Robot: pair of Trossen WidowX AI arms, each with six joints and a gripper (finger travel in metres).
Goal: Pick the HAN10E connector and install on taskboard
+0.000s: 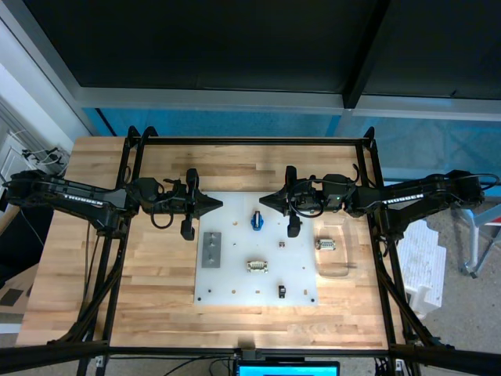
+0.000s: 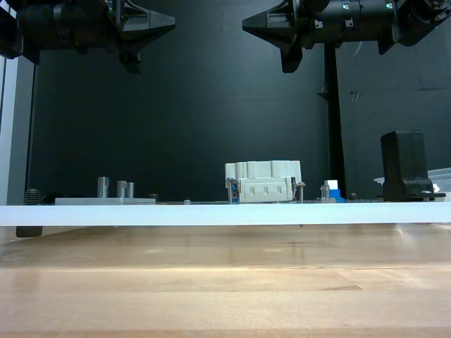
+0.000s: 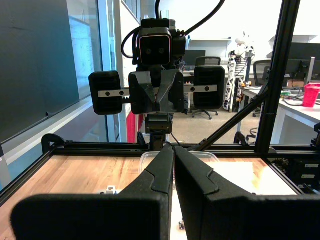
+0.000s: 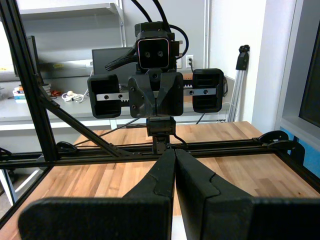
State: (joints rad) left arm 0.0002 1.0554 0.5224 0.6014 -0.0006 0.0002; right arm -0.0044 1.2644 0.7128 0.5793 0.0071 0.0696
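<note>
Hovering nose to nose above the far edge of the board [image 1: 227, 278], both arms hang empty.
The left gripper [image 1: 218, 204] and right gripper [image 1: 263, 201] point at each other, apart. Each has its fingers pressed together and, in the low view, sits well clear of the surface. The connector [image 1: 326, 244] lies in the clear tray [image 1: 348, 266] just beside the board's right edge, on the wooden table [image 1: 141, 298]. A similar beige plug [image 1: 257, 267] sits on the board near its middle, right of a grey block [image 1: 212, 249]. A small black part [image 1: 282, 291] is nearer the front and a blue knob [image 1: 257, 222] farther back.
</note>
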